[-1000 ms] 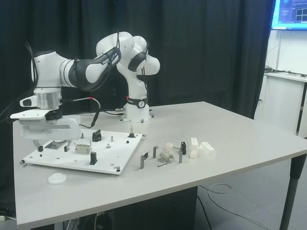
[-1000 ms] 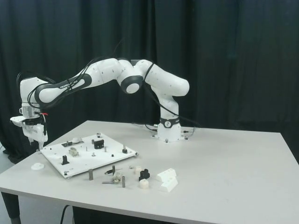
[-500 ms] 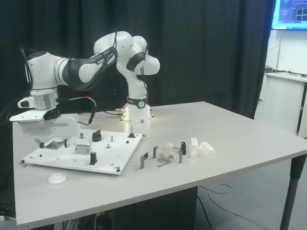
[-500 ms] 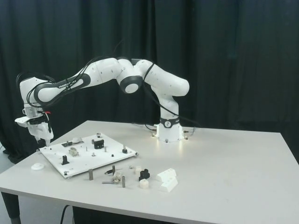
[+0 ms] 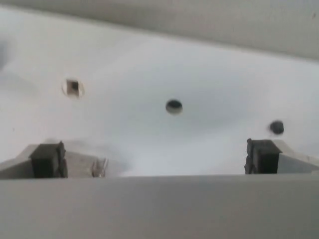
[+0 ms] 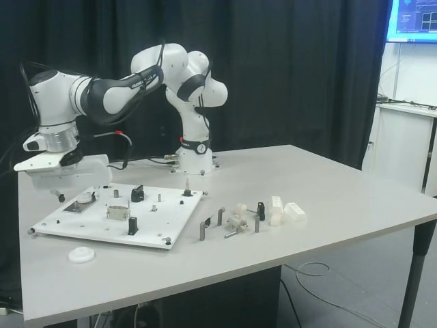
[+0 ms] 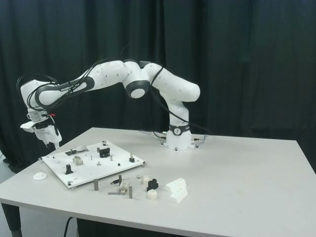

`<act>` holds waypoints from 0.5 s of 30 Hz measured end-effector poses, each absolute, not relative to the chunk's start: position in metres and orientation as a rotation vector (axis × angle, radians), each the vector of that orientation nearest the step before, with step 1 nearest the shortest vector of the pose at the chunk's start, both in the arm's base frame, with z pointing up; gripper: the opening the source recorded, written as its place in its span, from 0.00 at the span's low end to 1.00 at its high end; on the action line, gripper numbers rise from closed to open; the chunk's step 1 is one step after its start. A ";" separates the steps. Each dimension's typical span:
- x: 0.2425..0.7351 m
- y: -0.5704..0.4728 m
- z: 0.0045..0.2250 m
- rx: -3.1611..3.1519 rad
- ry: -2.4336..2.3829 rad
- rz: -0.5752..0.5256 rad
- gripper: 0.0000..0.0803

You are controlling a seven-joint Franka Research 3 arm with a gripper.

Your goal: Remove medium gear.

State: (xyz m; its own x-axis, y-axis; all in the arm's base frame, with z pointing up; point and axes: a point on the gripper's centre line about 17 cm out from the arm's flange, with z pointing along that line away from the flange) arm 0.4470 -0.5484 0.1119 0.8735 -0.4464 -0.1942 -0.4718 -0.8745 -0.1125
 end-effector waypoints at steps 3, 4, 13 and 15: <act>0.438 -0.547 0.111 -2.875 0.716 0.268 1.00; 0.435 -0.546 0.111 -2.871 0.718 0.275 1.00; 0.408 -0.542 0.106 -2.837 0.724 0.343 1.00; 0.401 -0.540 0.105 -2.830 0.722 0.357 1.00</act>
State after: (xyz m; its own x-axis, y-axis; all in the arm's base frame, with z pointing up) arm 0.4012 -0.5403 0.1049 0.8517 -0.4433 -0.2794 -0.4913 -0.8610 -0.1316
